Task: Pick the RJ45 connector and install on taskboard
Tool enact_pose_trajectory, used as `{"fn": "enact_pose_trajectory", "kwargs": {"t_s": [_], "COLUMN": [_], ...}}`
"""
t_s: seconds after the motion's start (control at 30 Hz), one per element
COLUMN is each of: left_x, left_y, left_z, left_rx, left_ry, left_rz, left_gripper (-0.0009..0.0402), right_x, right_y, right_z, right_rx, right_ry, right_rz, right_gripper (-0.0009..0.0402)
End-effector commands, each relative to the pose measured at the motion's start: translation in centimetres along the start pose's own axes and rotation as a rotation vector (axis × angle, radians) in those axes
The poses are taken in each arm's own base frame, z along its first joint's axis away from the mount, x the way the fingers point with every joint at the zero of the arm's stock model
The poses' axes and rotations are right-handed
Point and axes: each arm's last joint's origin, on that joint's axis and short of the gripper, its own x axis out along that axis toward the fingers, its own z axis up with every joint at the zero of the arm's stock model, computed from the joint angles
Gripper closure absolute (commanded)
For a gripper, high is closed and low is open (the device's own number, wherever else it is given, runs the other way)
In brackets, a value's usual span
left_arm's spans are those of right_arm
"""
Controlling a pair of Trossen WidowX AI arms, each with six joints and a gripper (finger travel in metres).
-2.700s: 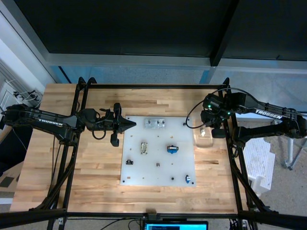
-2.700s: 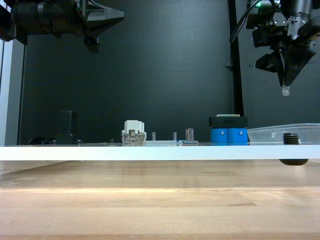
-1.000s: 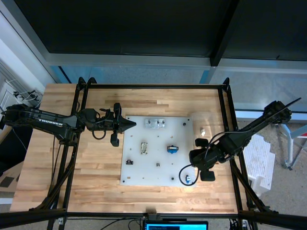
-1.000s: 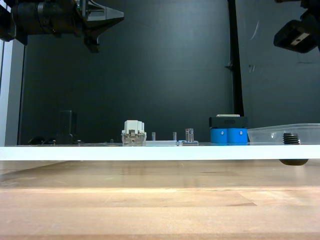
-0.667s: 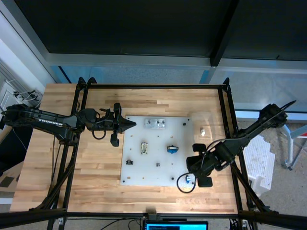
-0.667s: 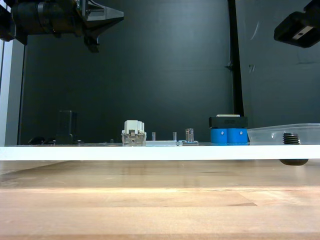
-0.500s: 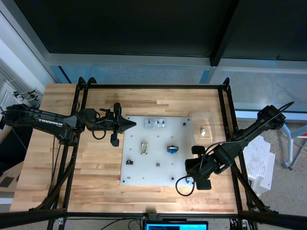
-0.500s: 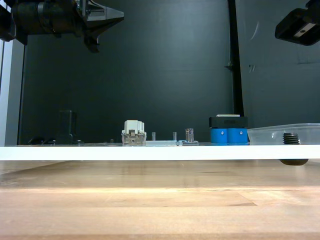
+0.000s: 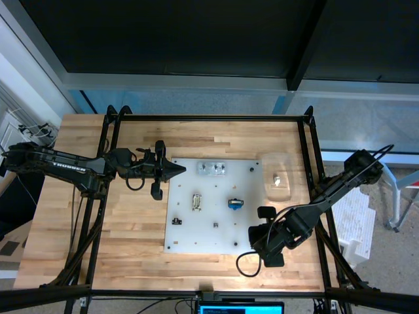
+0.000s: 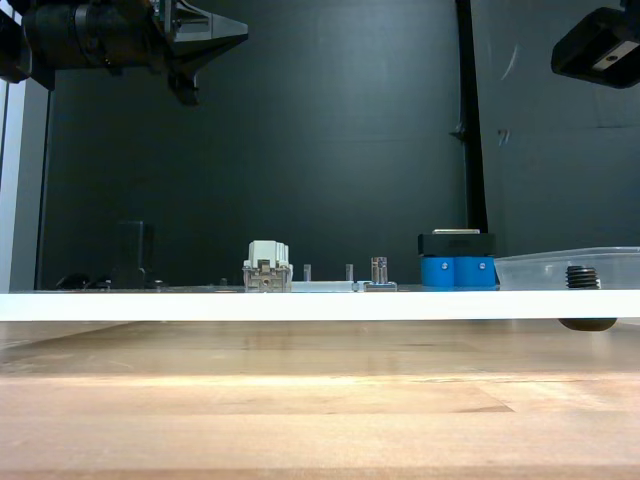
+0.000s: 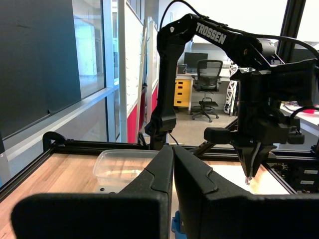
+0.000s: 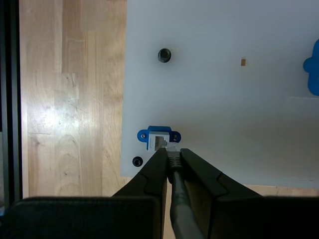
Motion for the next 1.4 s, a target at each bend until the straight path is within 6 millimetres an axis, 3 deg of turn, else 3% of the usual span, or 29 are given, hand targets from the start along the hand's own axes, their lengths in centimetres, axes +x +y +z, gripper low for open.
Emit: {"fn": "enact_pose_trajectory", "kwargs": {"t_s": [0.03, 1.4], "left_x": [0.0, 0.0], "left_y": [0.0, 0.0], "left_z": [0.0, 0.0], "left_rx": [0.000, 0.000], "left_ry": [0.000, 0.000], "left_rz": [0.000, 0.000], "left_gripper": [0.0393, 0.0393], "right_x": [0.2, 2.2], "right_y": [0.3, 0.7], "right_z": [0.0, -0.8], "right_rx": [0.004, -0.008], "right_ry": [-0.002, -0.016], "right_rz": [0.003, -0.003], "right_gripper": [0.0393, 0.0393]}}
